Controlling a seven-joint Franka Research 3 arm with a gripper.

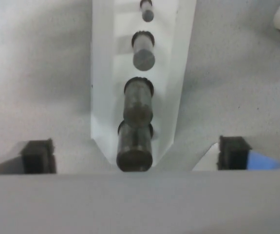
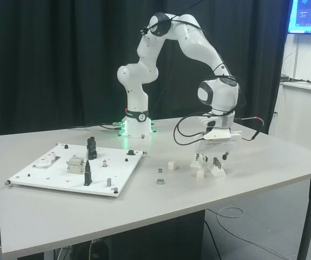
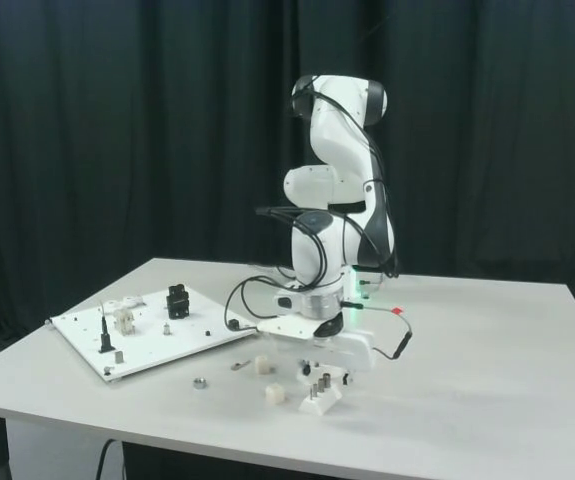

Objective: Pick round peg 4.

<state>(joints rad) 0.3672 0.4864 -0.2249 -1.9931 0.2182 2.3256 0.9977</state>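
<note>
A black curtain closes off the back of the room, and in front of it stands a grey bench (image 2: 263, 162) with a smooth, matt top. The white arm (image 2: 198, 51) is bolted near the bench's far edge and bends down to a small white peg holder (image 3: 320, 400) lying out on the bench.

In the wrist view the holder (image 1: 103, 97) is a long, narrow white block, flat-faced and sharp-edged, carrying a single row of four upright round pegs that grow from thin to thick. The thickest, round peg 4 (image 1: 135, 151), stands at the end of the row closest to the camera. It is a dark grey to black cylinder with a dull, slightly scuffed surface, a flat circular top and a ribbed collar at its foot. Next along the row stands a slightly thinner peg (image 1: 138, 105), then a medium peg (image 1: 143, 51) and a thin peg (image 1: 147, 10).

The gripper (image 1: 135, 156) hangs over that end of the holder with its fingers (image 1: 38, 156) spread wide, grasping nothing. The black, blocky rubber pads stand one on either side of round peg 4, each well clear of it.

Elsewhere on the bench lie a white assembly board (image 2: 74, 170) with small black and grey fixtures, two small white cubes (image 3: 263, 365) and a metal ring (image 3: 199, 382).
</note>
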